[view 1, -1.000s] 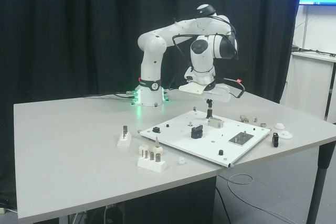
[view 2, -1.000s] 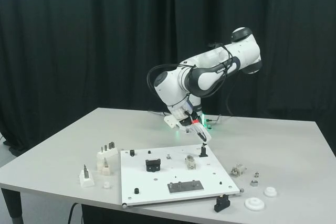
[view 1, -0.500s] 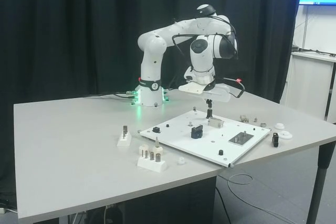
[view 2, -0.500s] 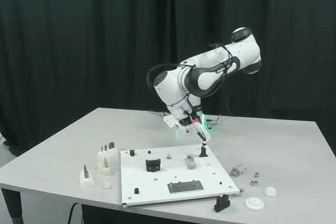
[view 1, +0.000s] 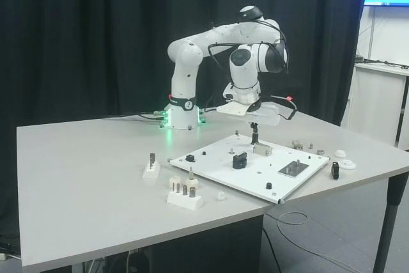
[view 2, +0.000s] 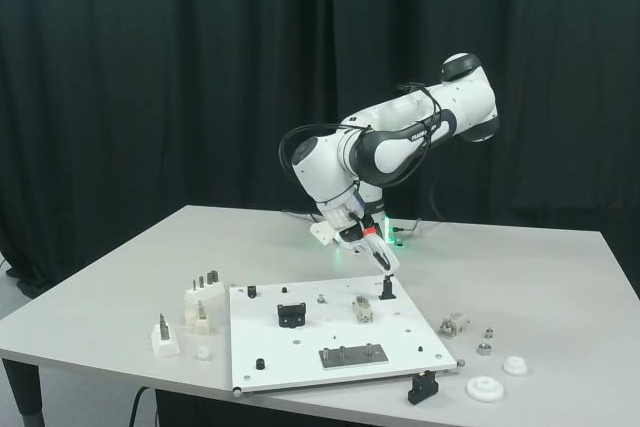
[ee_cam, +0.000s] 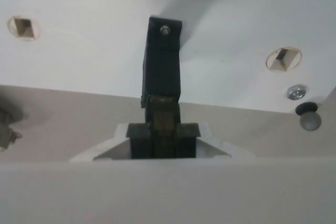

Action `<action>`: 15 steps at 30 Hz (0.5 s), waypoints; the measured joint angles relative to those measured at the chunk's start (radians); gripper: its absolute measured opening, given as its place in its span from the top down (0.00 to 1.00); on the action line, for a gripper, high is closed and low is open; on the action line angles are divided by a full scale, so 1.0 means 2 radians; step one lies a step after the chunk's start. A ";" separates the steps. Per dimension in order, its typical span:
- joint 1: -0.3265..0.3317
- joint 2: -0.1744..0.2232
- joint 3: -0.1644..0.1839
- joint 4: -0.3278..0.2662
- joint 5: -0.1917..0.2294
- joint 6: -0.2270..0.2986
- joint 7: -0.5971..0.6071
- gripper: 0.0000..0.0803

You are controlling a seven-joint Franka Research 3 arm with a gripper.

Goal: Insert USB.

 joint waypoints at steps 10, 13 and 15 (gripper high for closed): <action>0.000 0.003 -0.001 0.001 0.000 0.001 0.001 0.89; 0.002 0.007 -0.002 0.002 -0.002 0.004 0.001 0.89; 0.002 0.010 -0.002 0.003 -0.003 0.006 0.001 0.89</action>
